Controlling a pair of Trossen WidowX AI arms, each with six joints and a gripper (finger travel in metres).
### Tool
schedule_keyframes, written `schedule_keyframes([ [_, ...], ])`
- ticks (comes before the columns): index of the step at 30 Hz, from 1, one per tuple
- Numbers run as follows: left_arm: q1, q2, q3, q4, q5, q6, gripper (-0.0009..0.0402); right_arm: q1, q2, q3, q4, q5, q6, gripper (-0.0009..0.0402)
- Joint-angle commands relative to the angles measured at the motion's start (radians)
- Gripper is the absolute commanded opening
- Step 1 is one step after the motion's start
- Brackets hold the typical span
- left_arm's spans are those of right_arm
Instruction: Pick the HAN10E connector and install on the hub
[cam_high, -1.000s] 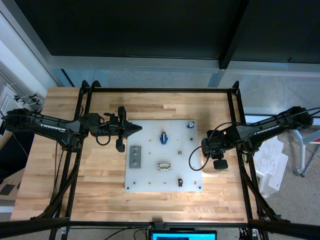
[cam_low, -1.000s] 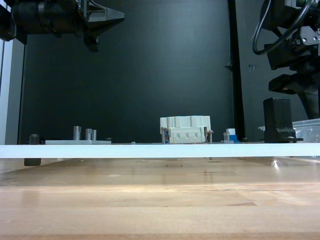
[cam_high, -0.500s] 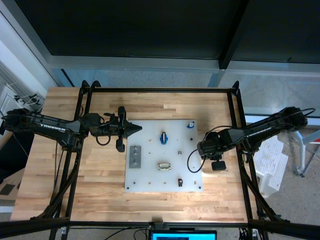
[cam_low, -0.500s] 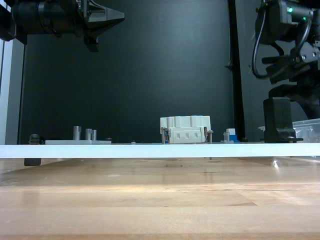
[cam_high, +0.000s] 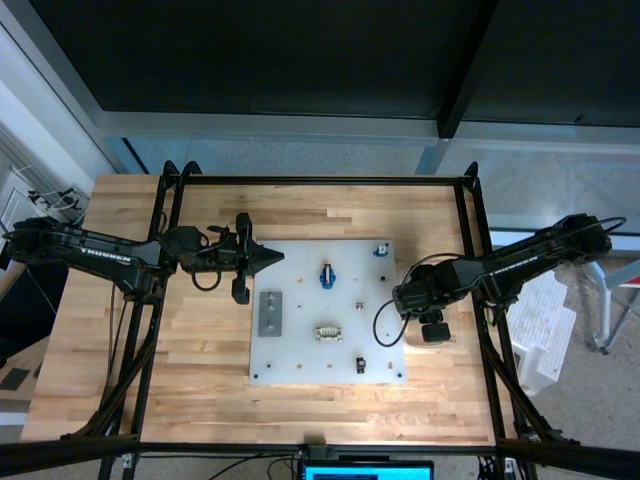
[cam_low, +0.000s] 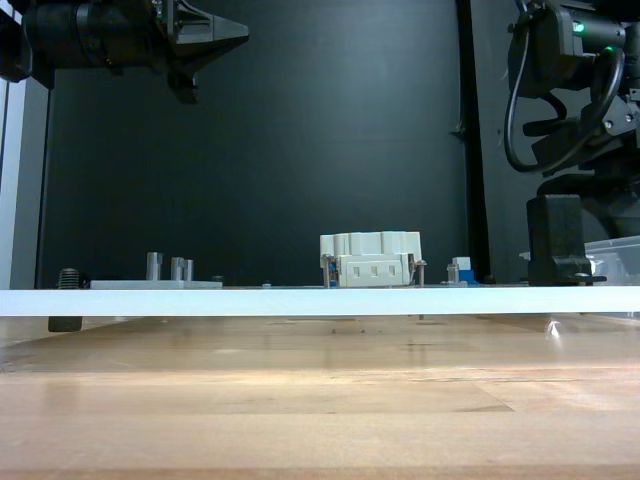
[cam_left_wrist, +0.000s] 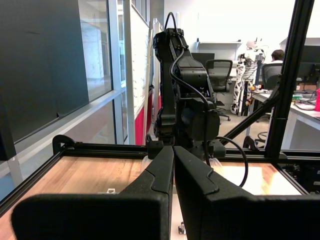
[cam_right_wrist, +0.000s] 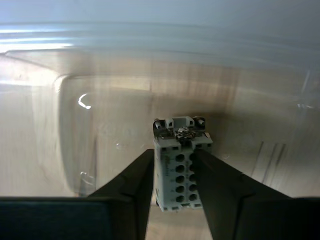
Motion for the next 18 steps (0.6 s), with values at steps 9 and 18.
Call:
schedule_keyframes([
  [9,0.000,0.000,0.000,0.000,0.000,0.000,0.0000,0.000,0.001,-0.002,-0.003,-0.004,0.000,0.0192],
  [18,0.000,0.000,0.000,0.000,0.000,0.000,0.0000,0.000,0.001,-0.002,-0.003,-0.004,0.000,0.0197],
])
